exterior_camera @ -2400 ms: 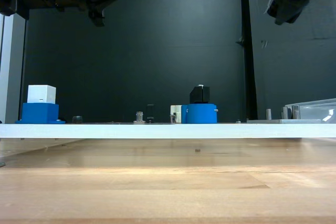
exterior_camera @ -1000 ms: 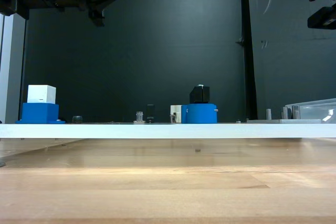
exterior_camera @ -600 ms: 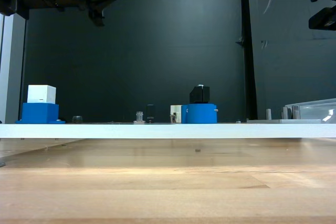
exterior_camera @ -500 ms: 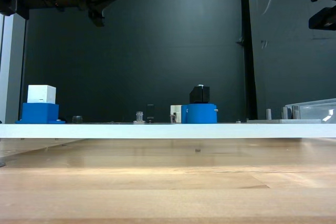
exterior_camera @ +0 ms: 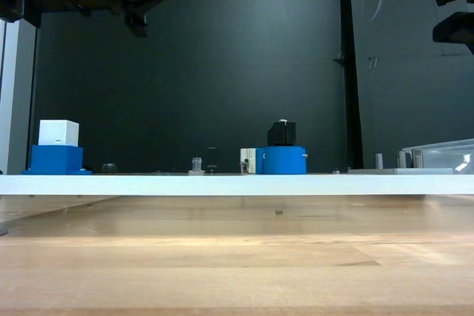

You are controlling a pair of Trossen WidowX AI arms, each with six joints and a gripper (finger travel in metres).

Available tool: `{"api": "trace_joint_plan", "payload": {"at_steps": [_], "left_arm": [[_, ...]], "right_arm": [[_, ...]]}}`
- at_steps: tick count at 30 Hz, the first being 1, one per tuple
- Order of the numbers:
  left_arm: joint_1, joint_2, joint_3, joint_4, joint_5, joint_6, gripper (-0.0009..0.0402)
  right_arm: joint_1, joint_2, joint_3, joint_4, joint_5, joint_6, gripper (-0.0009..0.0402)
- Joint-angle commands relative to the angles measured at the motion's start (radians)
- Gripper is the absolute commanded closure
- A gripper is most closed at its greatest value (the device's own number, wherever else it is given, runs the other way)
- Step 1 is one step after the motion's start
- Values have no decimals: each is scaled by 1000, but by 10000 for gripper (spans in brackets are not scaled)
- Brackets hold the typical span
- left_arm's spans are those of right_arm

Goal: Pick the 16mm cylinder and place it in the taskboard

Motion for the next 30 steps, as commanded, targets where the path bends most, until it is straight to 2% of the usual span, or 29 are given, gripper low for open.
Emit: {"api": "trace_joint_plan", "payload": {"at_steps": [1, 11, 30], "left_arm": [[0, 0, 0, 0, 0, 0, 393], [0, 0, 0, 0, 0, 0, 393], [0, 0, 0, 0, 0, 0, 393]], "right_arm": [[3, 0, -5, 2, 0, 0, 85], [50, 0, -58, 63, 0, 11, 82], [61, 4, -191, 207, 0, 24, 82]]}}
